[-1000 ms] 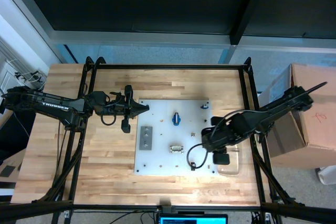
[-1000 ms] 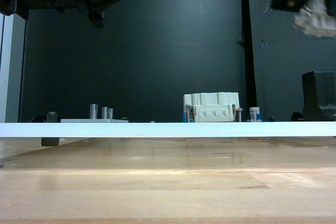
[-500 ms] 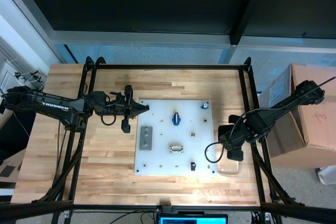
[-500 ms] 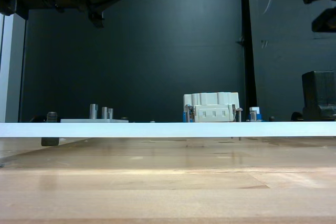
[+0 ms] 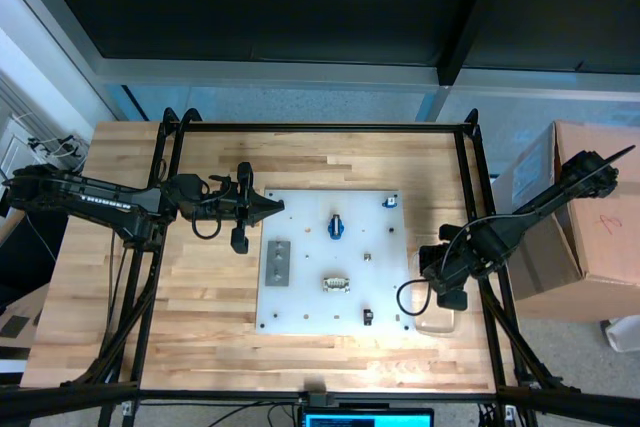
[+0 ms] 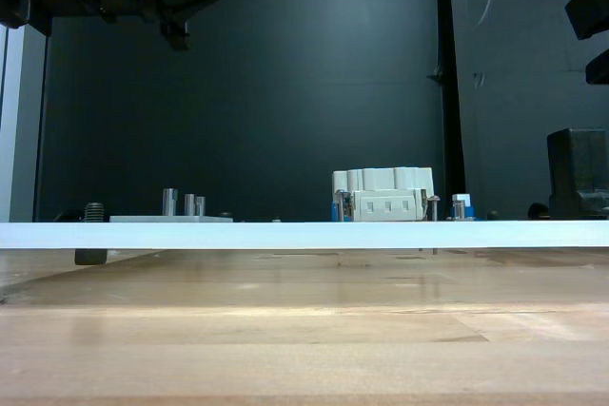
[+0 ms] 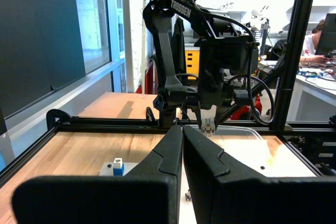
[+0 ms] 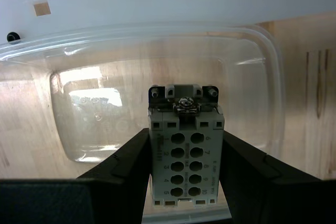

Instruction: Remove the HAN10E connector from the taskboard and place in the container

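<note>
From above, we see the left gripper (image 5: 262, 205) at the upper-left corner of the white taskboard (image 5: 300, 307). The right gripper (image 5: 440, 282) is at centre right, over the clear container (image 5: 437, 322) beside the board's right edge.

At table level, the left gripper hangs at upper left and the right one at the top right edge, high above a cream housing (image 6: 383, 195) seated on the board.

Our left wrist camera shows that gripper's fingers (image 7: 168, 150) pressed together, holding nothing.

Our right wrist camera shows the HAN10E connector (image 8: 184, 145) clamped between the fingers (image 8: 126, 163), above the container and clear of the board.
</note>
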You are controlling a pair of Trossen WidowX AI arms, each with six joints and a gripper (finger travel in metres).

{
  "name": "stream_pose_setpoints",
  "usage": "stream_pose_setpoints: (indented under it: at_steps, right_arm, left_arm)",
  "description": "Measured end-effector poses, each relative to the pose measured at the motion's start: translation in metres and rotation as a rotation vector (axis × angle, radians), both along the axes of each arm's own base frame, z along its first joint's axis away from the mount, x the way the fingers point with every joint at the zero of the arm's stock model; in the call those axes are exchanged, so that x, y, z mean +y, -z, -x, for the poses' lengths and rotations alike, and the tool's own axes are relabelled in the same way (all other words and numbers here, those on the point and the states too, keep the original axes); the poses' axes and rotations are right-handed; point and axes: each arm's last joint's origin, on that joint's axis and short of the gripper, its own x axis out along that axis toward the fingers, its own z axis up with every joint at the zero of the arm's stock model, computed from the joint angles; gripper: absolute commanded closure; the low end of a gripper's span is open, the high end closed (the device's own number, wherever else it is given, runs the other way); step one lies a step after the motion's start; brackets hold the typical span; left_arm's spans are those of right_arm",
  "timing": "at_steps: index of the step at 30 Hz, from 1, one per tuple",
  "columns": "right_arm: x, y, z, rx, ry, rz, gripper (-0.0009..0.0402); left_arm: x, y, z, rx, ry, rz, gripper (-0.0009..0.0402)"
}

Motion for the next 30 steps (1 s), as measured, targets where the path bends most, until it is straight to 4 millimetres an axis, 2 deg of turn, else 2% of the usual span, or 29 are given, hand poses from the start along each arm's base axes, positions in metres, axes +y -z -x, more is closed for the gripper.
stream_pose_setpoints:
  at_steps: [14,21,23,30]
  right_arm:
    - [0.002,0.014,-0.003,-0.046,-0.002,-0.03,0.0385]
    - [0.002,0.03,-0.002,-0.057,-0.001,-0.047,0.0385]
    - [0.002,0.027,0.0,-0.026,0.001,-0.056,0.0385]
    - [0.007,-0.007,-0.007,-0.064,-0.008,-0.084,0.0385]
  left_arm:
    - [0.0,0.0,0.0,0.0,0.0,0.0,0.0393]
    - [0.0,0.0,0.0,0.0,0.0,0.0,0.0393]
    - [0.0,0.0,0.0,0.0,0.0,0.0,0.0393]
    - [0.0,0.0,0.0,-0.001,0.0,0.0,0.0393]
